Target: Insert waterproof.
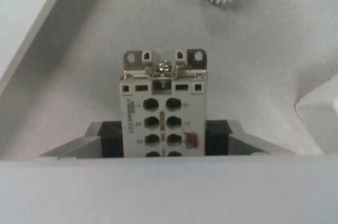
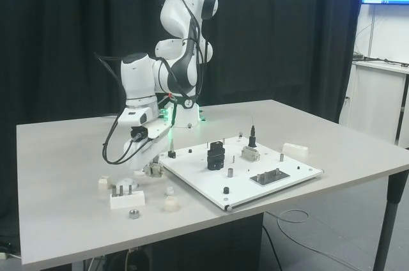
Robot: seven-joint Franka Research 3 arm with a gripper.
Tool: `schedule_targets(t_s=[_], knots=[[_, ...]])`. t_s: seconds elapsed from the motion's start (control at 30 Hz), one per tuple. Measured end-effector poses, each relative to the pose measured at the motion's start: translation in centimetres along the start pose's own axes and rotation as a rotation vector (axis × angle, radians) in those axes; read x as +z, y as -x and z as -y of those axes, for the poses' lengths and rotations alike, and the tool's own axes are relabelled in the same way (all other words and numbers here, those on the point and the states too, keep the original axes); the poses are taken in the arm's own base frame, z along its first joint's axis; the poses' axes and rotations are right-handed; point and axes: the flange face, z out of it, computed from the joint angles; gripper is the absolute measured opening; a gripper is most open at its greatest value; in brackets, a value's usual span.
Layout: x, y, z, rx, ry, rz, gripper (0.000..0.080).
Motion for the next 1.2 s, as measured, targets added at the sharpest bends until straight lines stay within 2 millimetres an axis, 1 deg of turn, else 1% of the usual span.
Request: schedule_targets(t_s=[0.37, 0.63, 0.87, 1.2], knots=[[0.0, 0.0, 0.0, 0.008, 0.000, 0.000, 0.0314], [-0.6, -0.5, 0.6, 0.074, -0.003, -0.004, 0.0314], [-2.5, -1.3, 2.1, 0.164, -0.021, -0.003, 0.0314], [-6.1, -2.6, 5.4, 0.289, -0.038, 0.025, 0.0314]])
